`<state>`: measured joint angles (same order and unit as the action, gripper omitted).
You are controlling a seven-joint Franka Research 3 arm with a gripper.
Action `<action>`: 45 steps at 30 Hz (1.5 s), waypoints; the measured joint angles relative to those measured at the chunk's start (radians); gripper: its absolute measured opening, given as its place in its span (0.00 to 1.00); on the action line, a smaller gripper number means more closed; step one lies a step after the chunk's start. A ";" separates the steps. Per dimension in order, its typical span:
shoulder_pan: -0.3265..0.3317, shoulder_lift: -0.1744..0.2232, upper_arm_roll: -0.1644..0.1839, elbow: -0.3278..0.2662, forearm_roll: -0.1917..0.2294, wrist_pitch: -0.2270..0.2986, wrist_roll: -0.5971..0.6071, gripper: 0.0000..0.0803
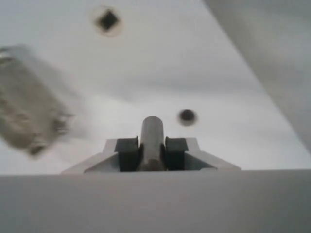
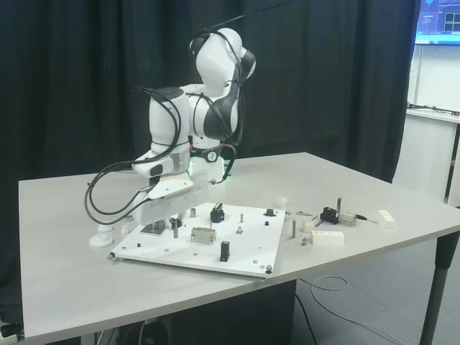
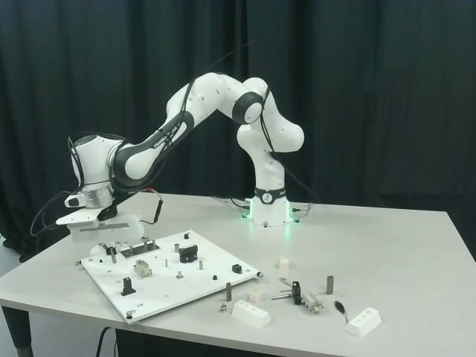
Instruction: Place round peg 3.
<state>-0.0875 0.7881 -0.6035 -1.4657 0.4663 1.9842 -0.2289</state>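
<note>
**White arm, black joints**

Built of rounded white shells (image 3: 216, 93) with black bands at the joints. Trailed by black cables (image 2: 108, 190) looped from the wrist and along the upper links. Ringed with green light at the base (image 3: 268, 216). Tipped with a white tool (image 1: 151, 154) carrying two black finger pads (image 1: 127, 153).
</note>
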 joint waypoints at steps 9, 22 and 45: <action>0.038 -0.051 0.008 0.006 0.004 -0.137 0.063 0.14; 0.149 -0.105 0.008 -0.013 0.011 -0.308 0.208 0.14; 0.424 -0.278 0.061 -0.254 0.007 -0.288 0.484 0.14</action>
<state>0.3362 0.5098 -0.5420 -1.7193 0.4737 1.6964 0.2551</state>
